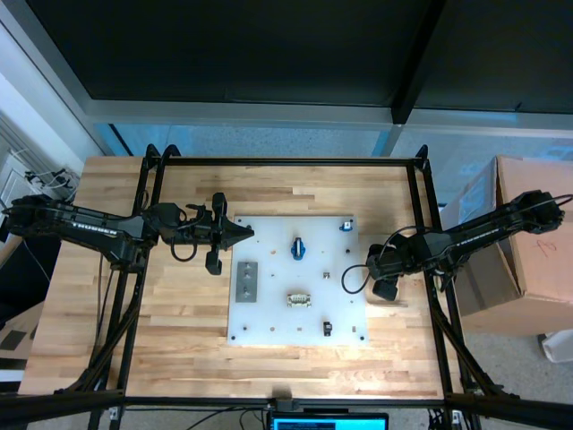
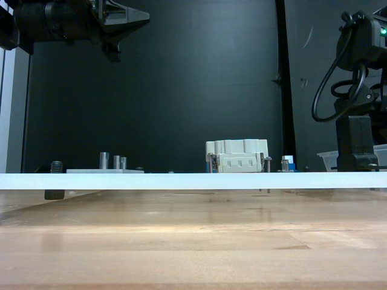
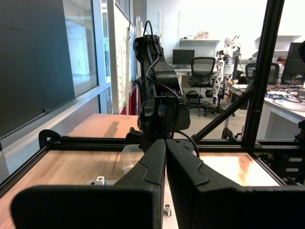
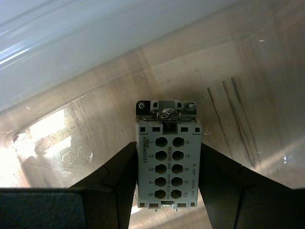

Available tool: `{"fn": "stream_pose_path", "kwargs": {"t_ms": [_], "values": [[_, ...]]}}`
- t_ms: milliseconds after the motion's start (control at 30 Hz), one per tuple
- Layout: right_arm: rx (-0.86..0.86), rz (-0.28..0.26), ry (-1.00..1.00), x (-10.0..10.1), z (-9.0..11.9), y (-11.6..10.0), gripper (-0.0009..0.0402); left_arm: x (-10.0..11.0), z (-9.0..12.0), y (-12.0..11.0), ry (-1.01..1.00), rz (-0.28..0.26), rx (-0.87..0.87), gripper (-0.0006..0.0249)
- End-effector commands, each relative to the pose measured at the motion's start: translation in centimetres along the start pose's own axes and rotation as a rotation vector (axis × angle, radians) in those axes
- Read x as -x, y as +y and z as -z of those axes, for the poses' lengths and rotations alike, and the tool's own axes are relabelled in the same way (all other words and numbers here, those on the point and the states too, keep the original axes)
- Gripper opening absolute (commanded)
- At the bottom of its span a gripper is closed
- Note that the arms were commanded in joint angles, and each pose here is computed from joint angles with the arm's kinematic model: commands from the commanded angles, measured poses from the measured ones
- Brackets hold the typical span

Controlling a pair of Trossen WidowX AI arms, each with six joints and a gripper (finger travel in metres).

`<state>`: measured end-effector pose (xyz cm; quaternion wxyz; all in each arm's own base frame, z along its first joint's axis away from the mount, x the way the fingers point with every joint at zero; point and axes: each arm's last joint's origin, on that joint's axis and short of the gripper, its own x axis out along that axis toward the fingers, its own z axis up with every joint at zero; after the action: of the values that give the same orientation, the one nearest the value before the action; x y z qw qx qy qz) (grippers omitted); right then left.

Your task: Remove the HAN10E connector from the taskboard and place in the container

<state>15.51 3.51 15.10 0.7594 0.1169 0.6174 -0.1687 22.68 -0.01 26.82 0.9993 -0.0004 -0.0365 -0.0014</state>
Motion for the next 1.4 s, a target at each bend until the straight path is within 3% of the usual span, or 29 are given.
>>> {"fn": "stream_pose_path", "kwargs": {"t_ms": [33, 1033, 1400], "values": [[0.004, 0.005, 0.014, -0.2, 0.1, 0.0, 0.0005, 0.0, 0.0, 0.0, 0.0, 0.0, 0.0, 0.0], [0.004, 0.007, 0.016, -0.2, 0.1, 0.0, 0.0005, 0.0, 0.0, 0.0, 0.0, 0.0, 0.0, 0.0], [0.017, 0.039, 0.057, 3.0, -1.1, 0.3, 0.0005, 0.0, 0.0, 0.0, 0.0, 0.0, 0.0, 0.0]]}}
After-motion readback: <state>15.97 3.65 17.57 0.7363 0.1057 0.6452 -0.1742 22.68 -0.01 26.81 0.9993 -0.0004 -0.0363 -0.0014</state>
